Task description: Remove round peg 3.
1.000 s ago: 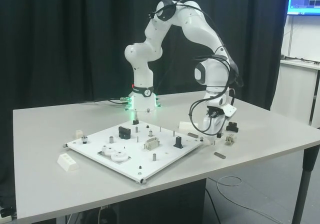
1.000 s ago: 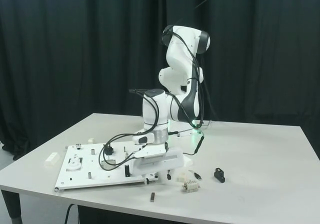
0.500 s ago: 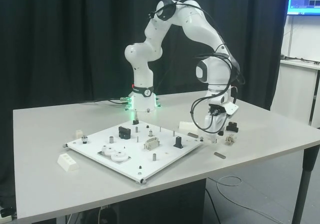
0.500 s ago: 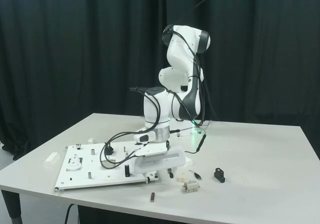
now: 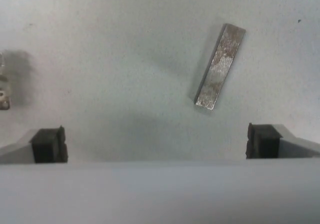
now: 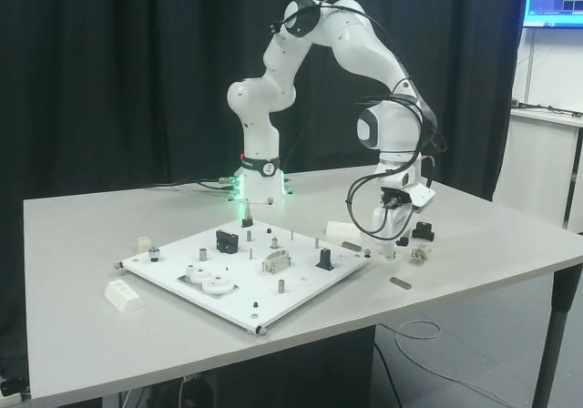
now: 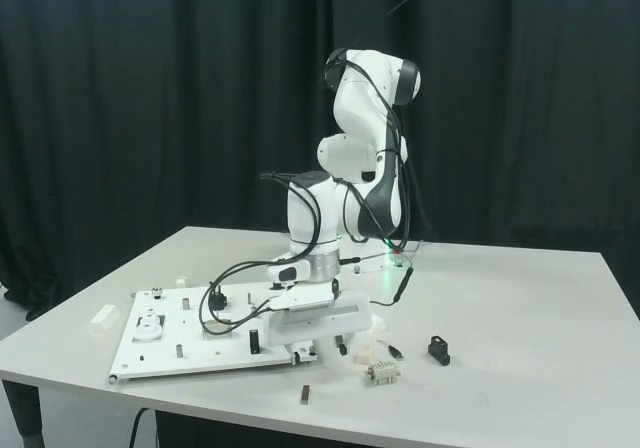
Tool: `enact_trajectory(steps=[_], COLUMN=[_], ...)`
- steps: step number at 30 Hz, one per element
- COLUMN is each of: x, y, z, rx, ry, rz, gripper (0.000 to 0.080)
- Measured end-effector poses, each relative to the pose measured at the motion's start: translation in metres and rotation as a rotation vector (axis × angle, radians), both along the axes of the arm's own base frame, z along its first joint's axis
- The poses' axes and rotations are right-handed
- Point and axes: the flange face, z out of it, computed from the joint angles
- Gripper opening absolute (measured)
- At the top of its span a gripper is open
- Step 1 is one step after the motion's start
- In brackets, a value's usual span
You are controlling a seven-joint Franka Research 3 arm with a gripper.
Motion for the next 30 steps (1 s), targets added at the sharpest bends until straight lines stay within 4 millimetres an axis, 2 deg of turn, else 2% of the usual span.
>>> enact_trajectory(steps=[20, 24, 30], x=[0.002, 0.005, 0.01], y=[-0.002, -0.013, -0.042], z=[0.003, 0.008, 0.019], rx=[-0.014, -0.033, -0.079], ry=[-0.007, -0.025, -0.049], rz=[0.009, 0.003, -0.016], gripper=[0.08, 0.08, 0.08])
